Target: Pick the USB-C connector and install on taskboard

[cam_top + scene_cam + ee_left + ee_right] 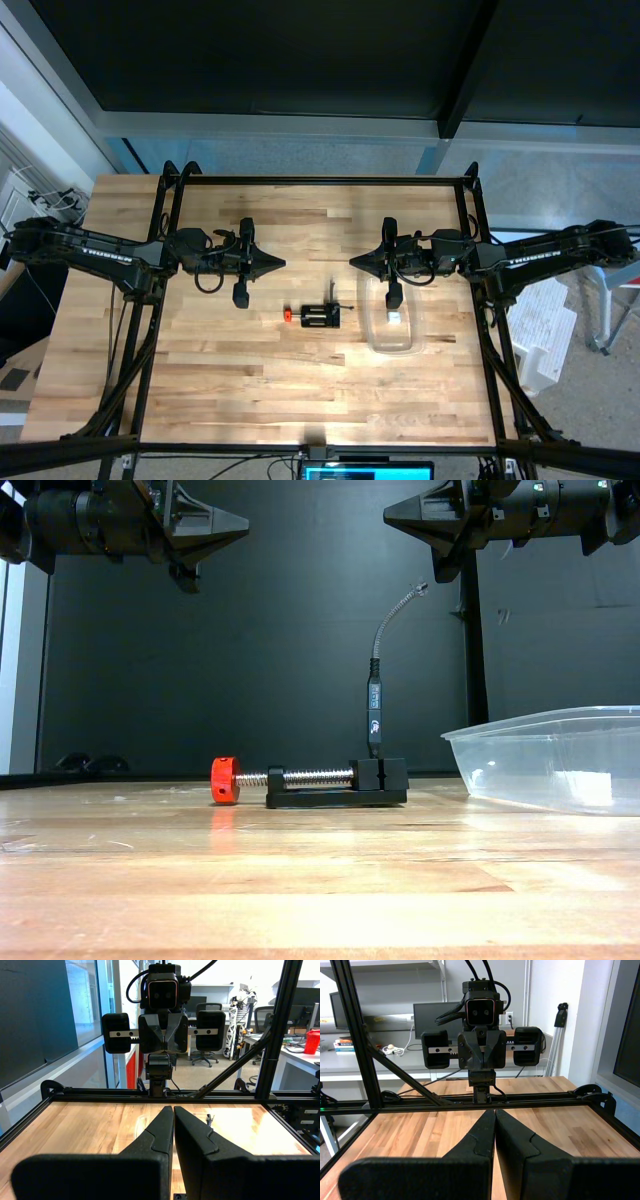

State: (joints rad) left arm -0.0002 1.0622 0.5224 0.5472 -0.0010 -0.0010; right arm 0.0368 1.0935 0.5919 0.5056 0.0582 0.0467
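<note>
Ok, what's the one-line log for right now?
left hand: shut, high left of taskboard | right hand: shut, high right of taskboard | USB-C connector: upright on taskboard

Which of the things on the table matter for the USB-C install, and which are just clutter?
Job: USB-C connector, standing on the taskboard; left tool and right tool, both shut, raised either side.
Clutter: clear tray; white square bit inside it.

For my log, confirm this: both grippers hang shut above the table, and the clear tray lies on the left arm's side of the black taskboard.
Wrong side. The high view shows the clear tray lying on the right arm's side of the taskboard. The rest holds: the left gripper and right gripper hang shut above the table.
</note>
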